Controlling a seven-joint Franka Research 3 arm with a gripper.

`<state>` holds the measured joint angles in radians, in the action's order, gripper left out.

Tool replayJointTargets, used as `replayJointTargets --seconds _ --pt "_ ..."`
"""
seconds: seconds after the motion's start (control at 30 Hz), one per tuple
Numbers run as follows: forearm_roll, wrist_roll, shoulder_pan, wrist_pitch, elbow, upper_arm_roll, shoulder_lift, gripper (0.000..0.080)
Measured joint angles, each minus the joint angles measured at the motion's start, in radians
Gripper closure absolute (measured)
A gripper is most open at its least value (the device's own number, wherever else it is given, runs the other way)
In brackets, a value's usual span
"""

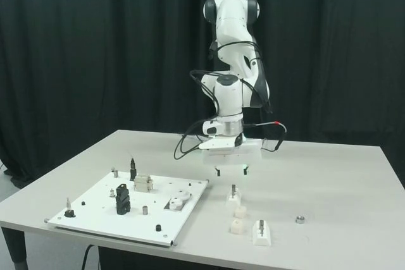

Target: Pick square peg 3.

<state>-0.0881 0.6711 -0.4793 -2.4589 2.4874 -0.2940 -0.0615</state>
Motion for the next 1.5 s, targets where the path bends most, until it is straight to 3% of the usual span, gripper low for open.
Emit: replayJointTargets --seconds 0.77,1.5 --pt "-0.025 0.001 0.0 -0.068 0.006 0.013 -0.079 0.0003" --pt "-0.062 0.001 0.0 -0.109 0.025 0.041 -0.118 0.0003"
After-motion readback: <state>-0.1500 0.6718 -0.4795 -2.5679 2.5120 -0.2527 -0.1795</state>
